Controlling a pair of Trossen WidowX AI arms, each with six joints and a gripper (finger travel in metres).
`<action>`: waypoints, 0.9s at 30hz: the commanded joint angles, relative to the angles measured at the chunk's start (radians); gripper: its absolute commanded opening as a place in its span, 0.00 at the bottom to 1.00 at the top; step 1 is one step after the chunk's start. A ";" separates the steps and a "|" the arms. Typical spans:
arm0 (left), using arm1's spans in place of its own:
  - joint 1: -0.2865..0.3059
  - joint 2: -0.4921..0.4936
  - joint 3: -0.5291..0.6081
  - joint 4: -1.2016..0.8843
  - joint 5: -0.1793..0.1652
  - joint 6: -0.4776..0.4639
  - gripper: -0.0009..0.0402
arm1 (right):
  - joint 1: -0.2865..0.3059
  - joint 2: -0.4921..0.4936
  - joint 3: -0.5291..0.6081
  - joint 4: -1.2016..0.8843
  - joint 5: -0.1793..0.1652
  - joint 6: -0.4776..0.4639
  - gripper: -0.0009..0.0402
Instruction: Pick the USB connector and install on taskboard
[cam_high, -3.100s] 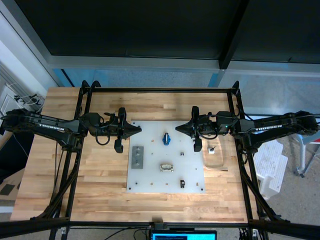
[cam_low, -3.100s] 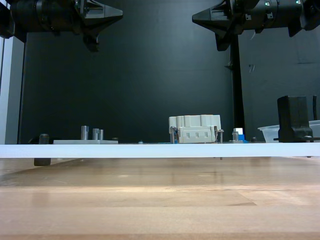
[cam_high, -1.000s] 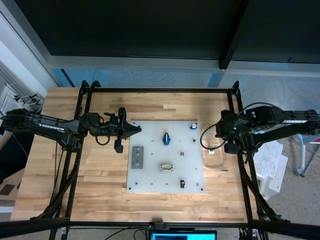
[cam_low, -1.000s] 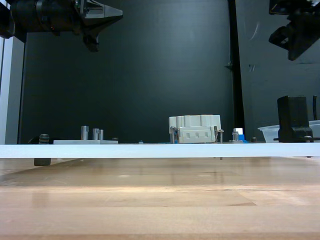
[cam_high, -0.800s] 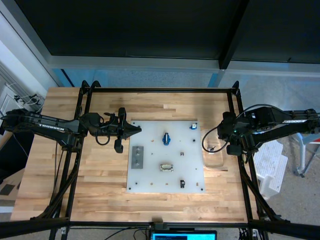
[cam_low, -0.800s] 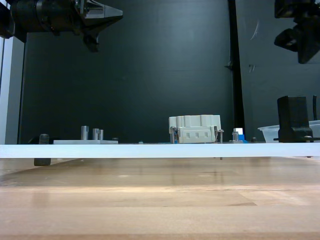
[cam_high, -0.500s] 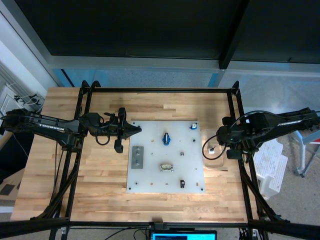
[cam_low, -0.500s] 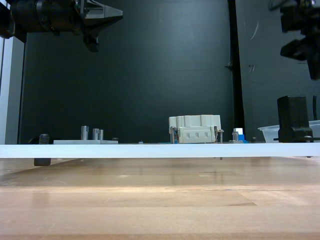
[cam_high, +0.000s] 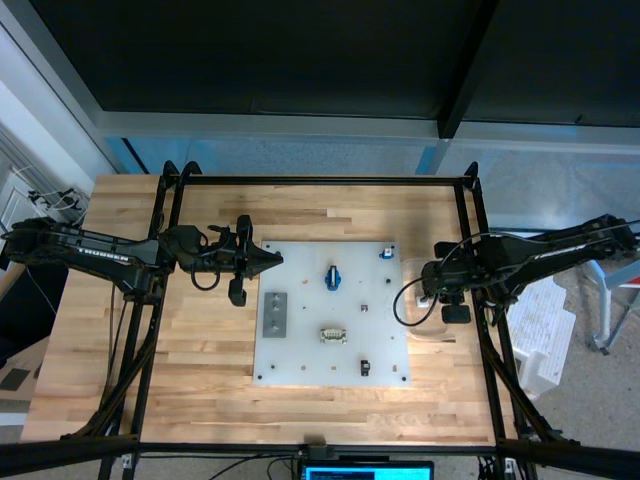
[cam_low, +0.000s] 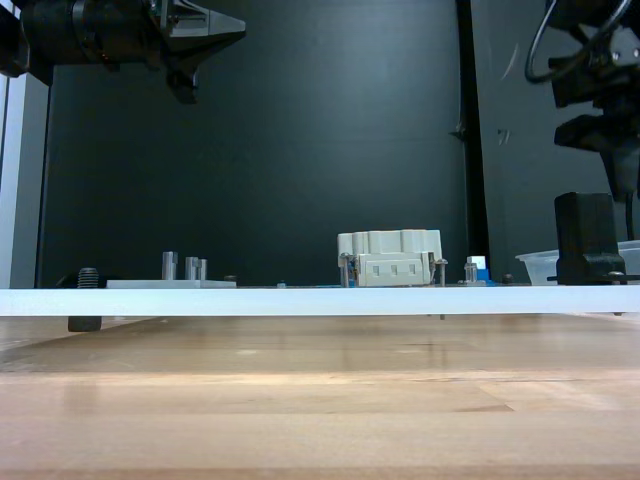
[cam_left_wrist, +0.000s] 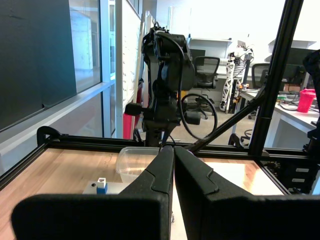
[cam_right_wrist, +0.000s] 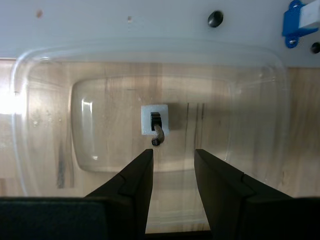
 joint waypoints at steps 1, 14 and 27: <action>0.000 0.000 0.000 0.000 0.000 0.000 0.02 | 0.002 0.024 -0.019 0.039 -0.004 -0.001 0.31; 0.000 0.000 0.000 0.000 0.000 0.000 0.02 | 0.008 0.121 -0.042 0.104 -0.014 0.026 0.31; 0.000 0.000 0.000 0.000 0.000 0.000 0.02 | 0.010 0.187 -0.067 0.161 -0.028 0.041 0.31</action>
